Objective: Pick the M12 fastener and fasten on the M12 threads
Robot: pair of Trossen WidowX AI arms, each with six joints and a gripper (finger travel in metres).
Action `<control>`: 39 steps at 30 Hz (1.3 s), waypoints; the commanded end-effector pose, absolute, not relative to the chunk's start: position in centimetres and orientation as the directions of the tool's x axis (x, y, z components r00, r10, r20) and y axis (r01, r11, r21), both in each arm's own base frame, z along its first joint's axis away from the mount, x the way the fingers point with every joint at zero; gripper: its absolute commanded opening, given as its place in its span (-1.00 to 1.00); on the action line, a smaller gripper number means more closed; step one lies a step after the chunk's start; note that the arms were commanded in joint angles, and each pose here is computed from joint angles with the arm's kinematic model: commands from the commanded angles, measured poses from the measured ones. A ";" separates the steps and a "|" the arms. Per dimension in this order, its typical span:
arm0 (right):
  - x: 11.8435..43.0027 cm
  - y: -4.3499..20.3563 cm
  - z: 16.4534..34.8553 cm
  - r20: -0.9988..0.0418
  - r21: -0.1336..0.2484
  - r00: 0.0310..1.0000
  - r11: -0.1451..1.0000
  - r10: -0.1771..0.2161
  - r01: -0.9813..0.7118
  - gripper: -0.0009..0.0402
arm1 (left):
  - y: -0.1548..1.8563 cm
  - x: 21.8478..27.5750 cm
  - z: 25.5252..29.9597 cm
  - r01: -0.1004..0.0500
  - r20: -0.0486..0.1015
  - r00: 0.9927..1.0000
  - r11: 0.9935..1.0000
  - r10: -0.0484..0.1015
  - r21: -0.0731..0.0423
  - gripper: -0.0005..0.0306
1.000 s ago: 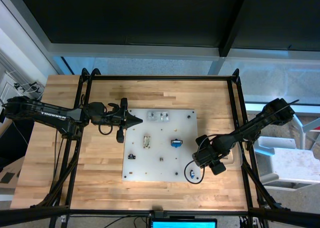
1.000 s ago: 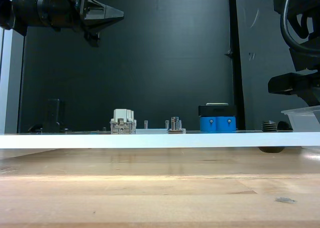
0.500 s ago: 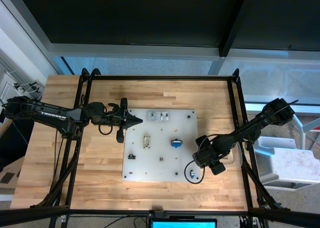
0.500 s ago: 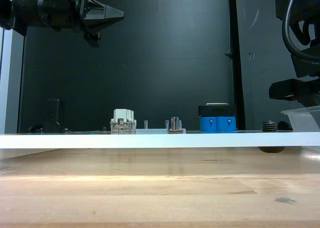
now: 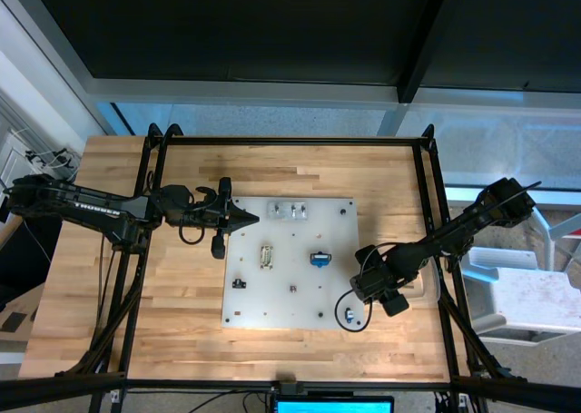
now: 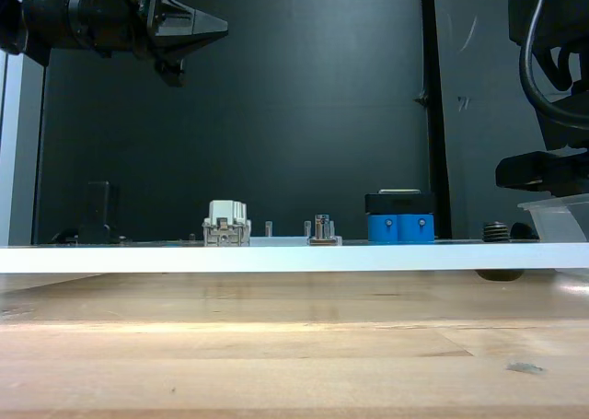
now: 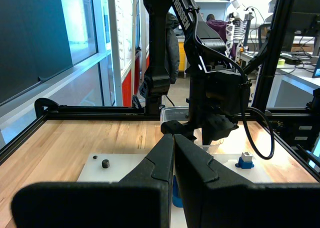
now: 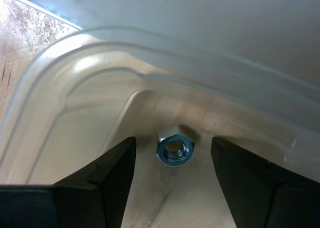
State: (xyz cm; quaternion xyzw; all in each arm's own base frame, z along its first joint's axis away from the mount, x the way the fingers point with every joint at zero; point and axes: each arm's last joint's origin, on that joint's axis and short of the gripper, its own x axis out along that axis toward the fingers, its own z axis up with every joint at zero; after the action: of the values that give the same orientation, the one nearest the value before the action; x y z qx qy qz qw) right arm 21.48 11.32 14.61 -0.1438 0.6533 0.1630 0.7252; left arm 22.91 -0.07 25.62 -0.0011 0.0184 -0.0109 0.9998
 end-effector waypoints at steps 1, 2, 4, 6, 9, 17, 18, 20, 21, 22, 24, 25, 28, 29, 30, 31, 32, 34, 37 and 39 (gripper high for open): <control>21.5 11.3 14.6 -0.994 0.006 0.099 0.905 0.054 -0.425 -0.07 | -0.07 22.91 25.62 0.022 -0.037 0.999 1.000 -0.022 -0.003 -0.96; 21.5 11.3 14.6 -0.994 0.006 0.099 0.905 0.054 -0.425 -0.10 | -0.07 22.91 25.62 0.022 -0.037 0.999 1.000 -0.022 -0.003 -0.96; 21.5 11.3 14.6 -0.994 0.006 0.099 0.905 0.053 -0.425 -0.16 | -0.07 22.91 25.62 0.022 -0.037 0.999 1.000 -0.022 -0.003 -0.97; 21.5 11.3 14.6 -0.994 0.006 0.098 0.905 0.053 -0.425 -0.21 | -0.06 22.91 25.62 0.022 -0.037 0.999 1.000 -0.022 -0.003 -0.96; 21.6 11.3 14.6 -0.994 0.006 0.099 0.905 0.053 -0.425 -0.29 | -0.07 22.91 25.62 0.022 -0.037 0.999 1.000 -0.022 -0.003 -0.96; 21.5 11.3 14.6 -0.994 0.006 0.098 0.906 0.052 -0.424 -0.55 | -0.07 22.91 25.62 0.022 -0.037 0.999 1.000 -0.022 -0.003 -0.96; 21.5 11.3 14.6 -0.994 0.006 0.098 0.906 0.052 -0.424 -0.58 | -0.07 22.91 25.62 0.022 -0.037 0.999 1.000 -0.022 -0.003 -0.97; 21.5 11.3 14.6 -0.994 0.006 0.098 0.906 0.052 -0.424 -0.64 | -0.06 22.91 25.62 0.022 -0.037 0.999 1.000 -0.022 -0.003 -0.96; 21.5 11.3 14.6 -0.994 0.006 0.098 0.906 0.052 -0.424 -0.67 | -0.07 22.91 25.62 0.022 -0.037 0.999 1.000 -0.022 -0.003 -0.97; 21.5 11.3 14.6 -0.994 0.006 0.098 0.906 0.052 -0.424 -0.70 | -0.07 22.91 25.62 0.022 -0.037 0.999 1.000 -0.022 -0.003 -0.97; 21.5 11.3 14.6 -0.994 0.006 0.098 0.906 0.052 -0.424 -0.75 | -0.07 22.91 25.62 0.022 -0.037 0.999 1.000 -0.022 -0.003 -0.97; 21.5 11.3 14.6 -0.994 0.006 0.097 0.906 0.051 -0.424 -0.77 | -0.07 22.91 25.62 0.022 -0.037 0.999 1.000 -0.022 -0.003 -0.96; 21.5 11.3 14.9 -0.995 0.005 0.090 0.905 0.048 -0.425 -0.82 | -0.07 22.91 25.62 0.022 -0.037 0.999 1.000 -0.022 -0.003 -0.96; 21.6 11.3 15.1 -0.995 0.005 0.086 0.905 0.046 -0.425 -0.83 | -0.07 22.91 25.62 0.022 -0.037 0.999 1.000 -0.022 -0.003 -0.97; 21.6 11.3 15.3 -0.996 0.005 0.083 0.905 0.044 -0.425 -0.84 | -0.06 22.91 25.62 0.022 -0.036 0.999 1.000 -0.022 -0.003 -0.96; 21.6 11.3 15.5 -0.996 0.004 0.079 0.905 0.042 -0.425 -0.85 | -0.07 22.91 25.62 0.022 -0.037 0.999 1.000 -0.022 -0.003 -0.97; 21.6 11.3 15.8 -0.996 0.004 0.075 0.904 0.040 -0.427 -0.85 | -0.07 22.91 25.62 0.022 -0.037 0.999 1.000 -0.022 -0.003 -0.96; 21.6 11.3 16.3 -0.997 0.003 0.073 0.901 0.039 -0.435 -0.86 | -0.07 22.91 25.62 0.022 -0.037 0.999 1.000 -0.022 -0.003 -0.97; 21.8 11.4 17.4 -0.996 0.001 0.081 0.890 0.043 -0.456 -0.86 | -0.06 22.91 25.62 0.022 -0.037 0.999 1.000 -0.022 -0.003 -0.97; 22.0 11.5 18.3 -0.995 0.000 0.085 0.883 0.046 -0.470 -0.86 | -0.07 22.91 25.62 0.022 -0.037 0.999 1.000 -0.022 -0.003 -0.97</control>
State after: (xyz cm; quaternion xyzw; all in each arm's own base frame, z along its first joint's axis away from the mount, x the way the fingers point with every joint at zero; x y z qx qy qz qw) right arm 21.85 11.42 17.67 -0.1606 0.6554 0.1735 0.7173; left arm 22.91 -0.07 25.62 -0.0011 0.0184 -0.0110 0.9998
